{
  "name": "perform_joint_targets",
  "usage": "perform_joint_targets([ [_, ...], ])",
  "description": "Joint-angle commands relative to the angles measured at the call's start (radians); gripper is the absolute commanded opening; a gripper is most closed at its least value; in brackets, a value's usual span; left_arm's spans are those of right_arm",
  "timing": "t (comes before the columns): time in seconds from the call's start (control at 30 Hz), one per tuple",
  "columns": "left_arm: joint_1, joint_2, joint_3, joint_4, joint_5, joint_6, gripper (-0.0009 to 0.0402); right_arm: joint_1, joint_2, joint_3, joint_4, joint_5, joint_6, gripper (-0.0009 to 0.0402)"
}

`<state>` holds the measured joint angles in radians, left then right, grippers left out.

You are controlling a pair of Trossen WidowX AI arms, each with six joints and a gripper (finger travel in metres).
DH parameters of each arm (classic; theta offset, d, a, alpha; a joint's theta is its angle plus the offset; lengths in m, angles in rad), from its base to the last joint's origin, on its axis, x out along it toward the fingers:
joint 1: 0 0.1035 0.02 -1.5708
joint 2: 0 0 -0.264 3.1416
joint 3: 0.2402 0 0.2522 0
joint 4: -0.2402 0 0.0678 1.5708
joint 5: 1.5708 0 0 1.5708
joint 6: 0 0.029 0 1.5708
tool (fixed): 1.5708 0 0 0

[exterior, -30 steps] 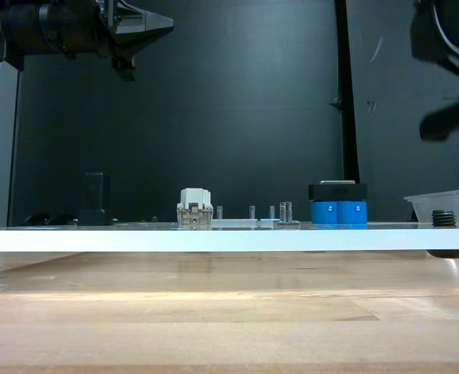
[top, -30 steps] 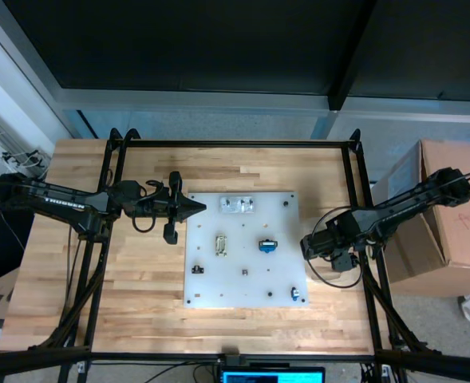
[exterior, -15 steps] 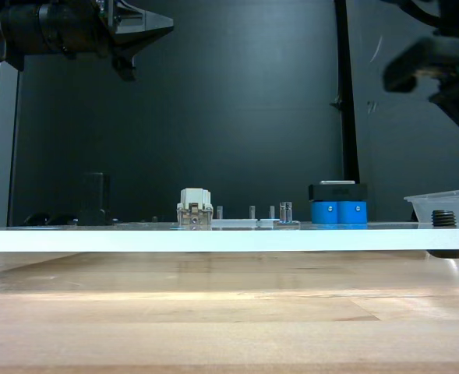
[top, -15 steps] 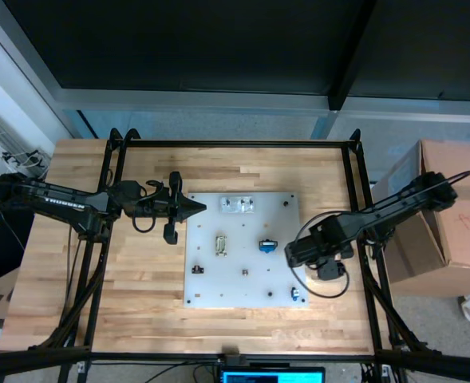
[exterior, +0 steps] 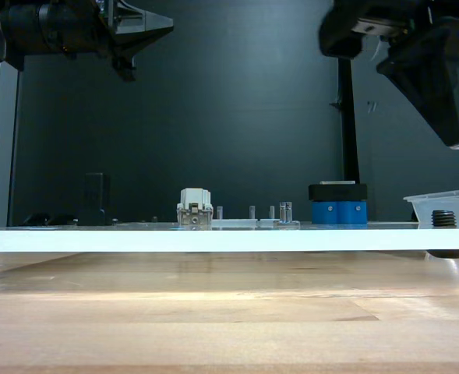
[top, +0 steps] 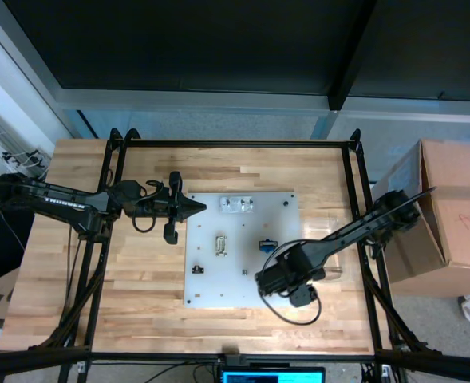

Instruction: Pick the M12 nut and place it on its threads and fasten

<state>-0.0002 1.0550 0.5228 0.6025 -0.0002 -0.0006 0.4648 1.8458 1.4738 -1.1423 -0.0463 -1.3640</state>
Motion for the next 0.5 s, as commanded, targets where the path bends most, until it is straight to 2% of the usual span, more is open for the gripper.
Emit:
perform_joint_targets([
  [0.03,0.0,0.0,0.0,0.0,0.0,0.0,0.0,0.012,0.068,0.069,-0.003,0.0,0.024,0.0059],
  [0.27,0.0,0.0,0.0,0.0,0.0,0.0,0.0,0.035,0.179,0.189,-0.005,0.0,0.025,0.0059],
  [0.5,0.0,0.0,0.0,0.0,0.0,0.0,0.0,0.039,0.238,0.225,0.0,0.0,0.024,0.0059],
])
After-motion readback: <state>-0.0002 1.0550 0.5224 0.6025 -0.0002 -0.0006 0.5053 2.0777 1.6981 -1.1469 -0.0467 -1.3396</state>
